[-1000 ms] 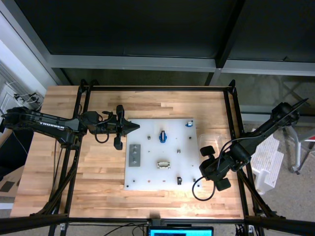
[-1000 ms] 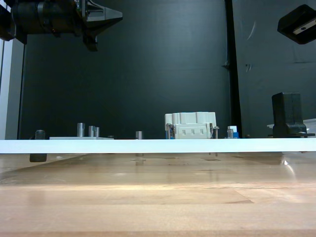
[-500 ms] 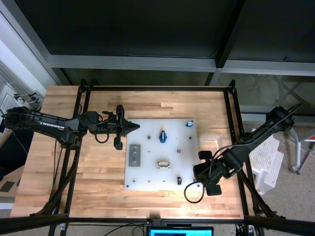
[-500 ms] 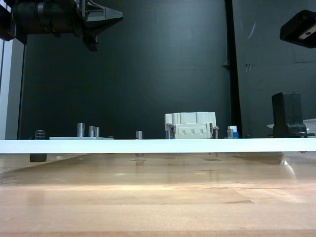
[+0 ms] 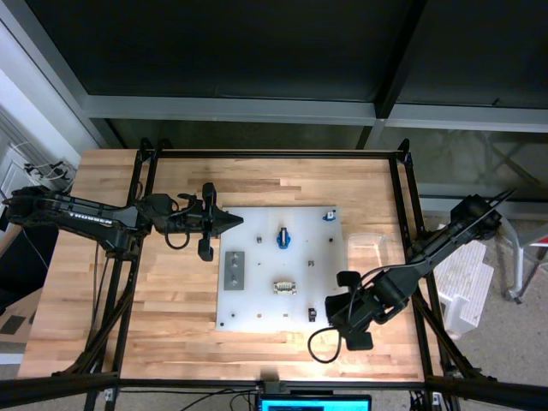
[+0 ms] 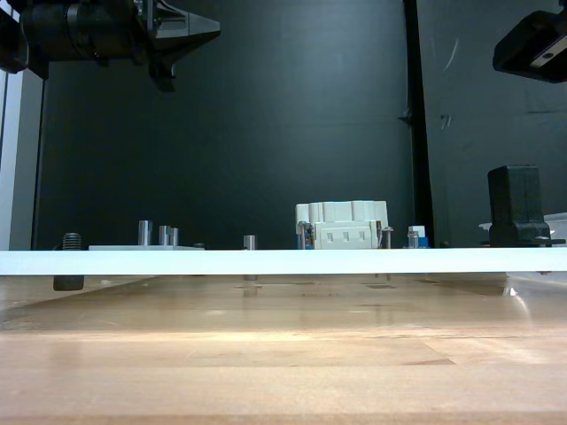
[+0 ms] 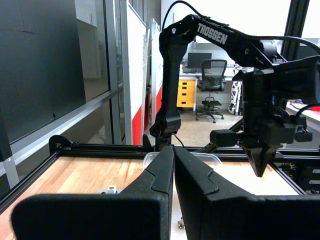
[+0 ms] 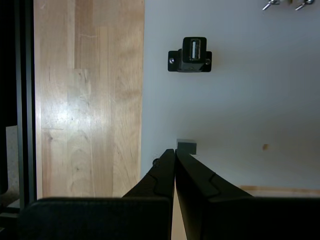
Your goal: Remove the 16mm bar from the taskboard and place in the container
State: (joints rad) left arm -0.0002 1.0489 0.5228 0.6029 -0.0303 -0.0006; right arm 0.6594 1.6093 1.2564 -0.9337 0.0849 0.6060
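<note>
The step in hand looks like the approach. Nothing has been lifted, and the container [image 5: 366, 244] stands on the table [image 5: 171, 300] just beside the right edge of the taskboard [image 5: 265, 304], with nothing visible inside it. The right tool [image 5: 332, 313] hovers over the board's near right corner. Its wrist view shows its 2 fingers [image 8: 160, 175] clenched against each other with no gap, gripping nothing. A small grey stub [image 8: 186, 146] shows just past their tips, and a black socket [image 8: 190, 61] lies further ahead. The low view has this arm's black body high above the board, so the tool appears to touch nothing. I cannot tell for certain which peg is the 16mm bar. A likely candidate is the tallest of 3 pins [image 6: 144, 232] standing upright on the grey block [image 5: 235, 270] toward the board's left side. If so, it is well apart from the right tool and not yet out of its seat. The next move calls for spreading the fingers, centring them over the chosen bar and lowering until they straddle it. Then the tool should close firmly and pull straight up so the bar does not bind in its hole. The left tool [image 5: 233, 222] hangs above the board's far left edge, also clenched and empty.
</note>
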